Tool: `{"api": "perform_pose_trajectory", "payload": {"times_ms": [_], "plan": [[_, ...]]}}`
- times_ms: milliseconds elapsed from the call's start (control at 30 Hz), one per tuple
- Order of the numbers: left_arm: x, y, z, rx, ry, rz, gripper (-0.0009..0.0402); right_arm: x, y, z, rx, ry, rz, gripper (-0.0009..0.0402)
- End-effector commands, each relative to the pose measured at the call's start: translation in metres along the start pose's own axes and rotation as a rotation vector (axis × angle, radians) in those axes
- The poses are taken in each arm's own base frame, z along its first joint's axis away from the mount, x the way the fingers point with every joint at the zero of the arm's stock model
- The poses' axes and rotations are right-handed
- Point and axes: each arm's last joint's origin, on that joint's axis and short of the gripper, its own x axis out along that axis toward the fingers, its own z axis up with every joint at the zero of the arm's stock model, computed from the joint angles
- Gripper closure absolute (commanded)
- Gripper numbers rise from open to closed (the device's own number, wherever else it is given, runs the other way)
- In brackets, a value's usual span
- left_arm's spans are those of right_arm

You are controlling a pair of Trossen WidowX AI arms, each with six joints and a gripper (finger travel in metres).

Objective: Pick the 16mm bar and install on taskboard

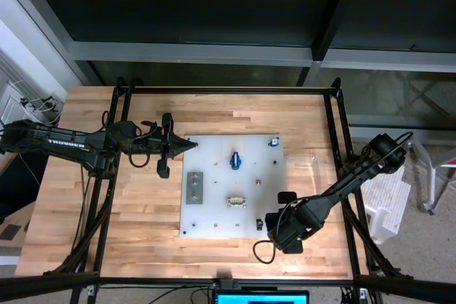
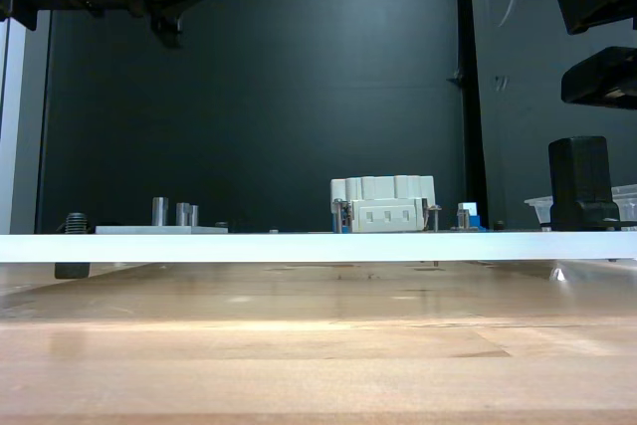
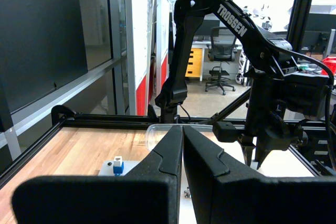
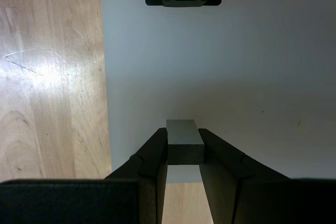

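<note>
Clamping 16mm bar [image 4: 184, 144], right gripper [image 4: 184, 136] (left gripper [image 3: 182, 130] aloft)

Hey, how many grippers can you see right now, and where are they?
2. The left gripper, shut on nothing, is raised over the taskboard's far left corner. The right gripper is above its near right corner, shut on the 16mm bar.

Left arm [image 1: 64, 139] extended level, raised above the bench [image 1: 142, 233]; left hand [image 1: 189, 145] points inward, fingers pressed together. Right arm [image 1: 356, 169] slopes down and inward; right hand [image 4: 185, 144] points downward, fingers clamped on the 16mm bar [image 4: 184, 131].
</note>
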Motion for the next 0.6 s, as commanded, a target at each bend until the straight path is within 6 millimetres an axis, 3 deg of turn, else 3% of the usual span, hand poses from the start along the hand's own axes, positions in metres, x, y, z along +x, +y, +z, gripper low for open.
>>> {"api": "perform_pose_trajectory", "payload": {"times_ms": [33, 267, 600], "plan": [[0.0001, 0.0, 0.0001, 0.0, 0.0, 0.0, 0.0393, 0.0004, 0.0001, -0.0003, 0.0, 0.0, 0.0, 0.0371], [0.0001, 0.0, 0.0001, 0.0, 0.0, 0.0, 0.0393, 0.0003, 0.0013, 0.0005, 0.0, -0.011, 0.008, 0.036], [0.0001, 0.0, 0.0001, 0.0, 0.0, 0.0, 0.0393, 0.0001, 0.0019, 0.0001, 0.009, -0.012, 0.01, 0.0281]]}}
